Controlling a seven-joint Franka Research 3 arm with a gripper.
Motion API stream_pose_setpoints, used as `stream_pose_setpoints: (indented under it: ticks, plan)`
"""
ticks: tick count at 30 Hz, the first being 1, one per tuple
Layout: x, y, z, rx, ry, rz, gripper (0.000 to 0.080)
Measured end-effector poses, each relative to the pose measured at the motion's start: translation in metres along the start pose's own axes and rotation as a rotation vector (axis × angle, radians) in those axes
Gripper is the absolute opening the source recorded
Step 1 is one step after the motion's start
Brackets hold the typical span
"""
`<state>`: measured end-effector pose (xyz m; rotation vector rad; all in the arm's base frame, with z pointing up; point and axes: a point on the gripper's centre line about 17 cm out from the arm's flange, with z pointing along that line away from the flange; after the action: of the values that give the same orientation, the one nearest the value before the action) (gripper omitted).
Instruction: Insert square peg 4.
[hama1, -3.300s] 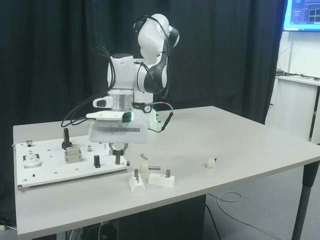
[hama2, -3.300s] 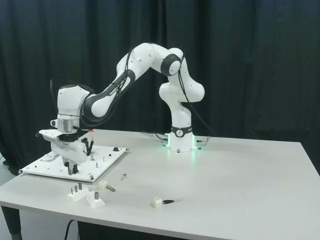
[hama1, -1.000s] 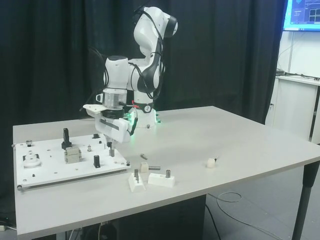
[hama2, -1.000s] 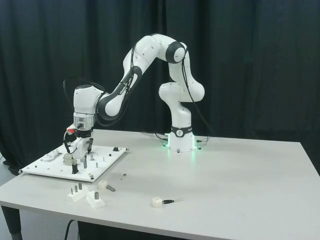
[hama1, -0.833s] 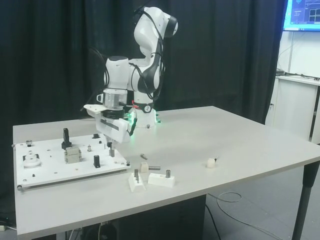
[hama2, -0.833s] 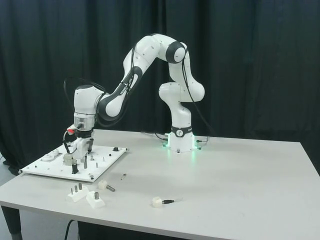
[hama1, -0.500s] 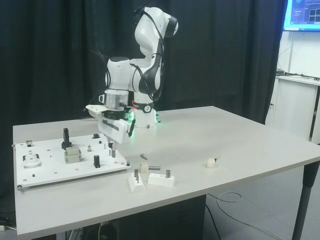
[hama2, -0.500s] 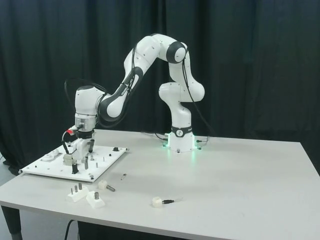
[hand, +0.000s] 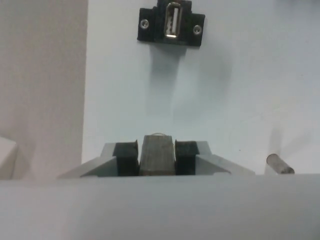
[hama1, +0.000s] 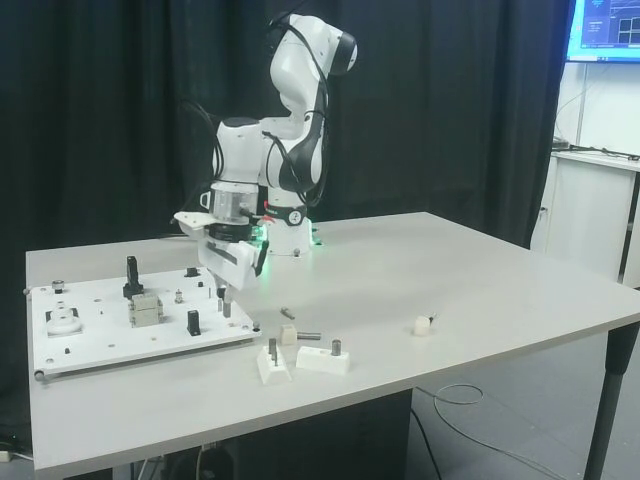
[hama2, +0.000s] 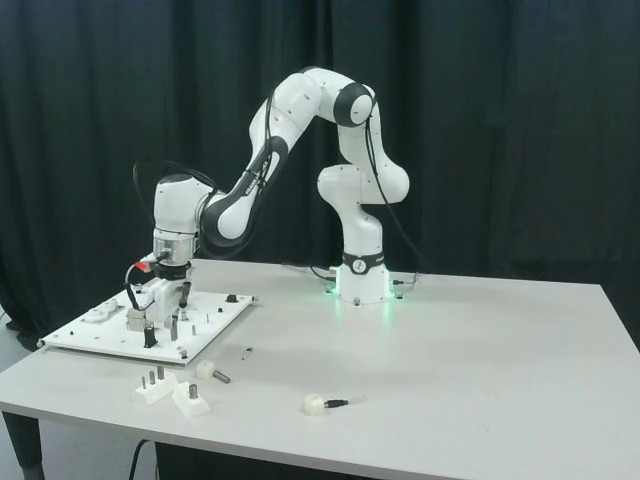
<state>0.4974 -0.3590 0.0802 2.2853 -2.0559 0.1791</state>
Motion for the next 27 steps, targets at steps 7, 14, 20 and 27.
stream_pose_setpoints:
  ticks: [7, 14, 20, 27]
  plan:
    - [-0.003, 0.002, 0.003, -0.001, 0.005, 0.012, 0.0153]
    - [-0.007, 0.002, 0.006, 0.0, 0.01, 0.02, 0.0153]
    - [-0.008, 0.003, 0.008, 0.003, 0.019, 0.035, 0.0153]
    - [-0.01, 0.004, 0.011, 0.005, 0.024, 0.059, 0.0153]
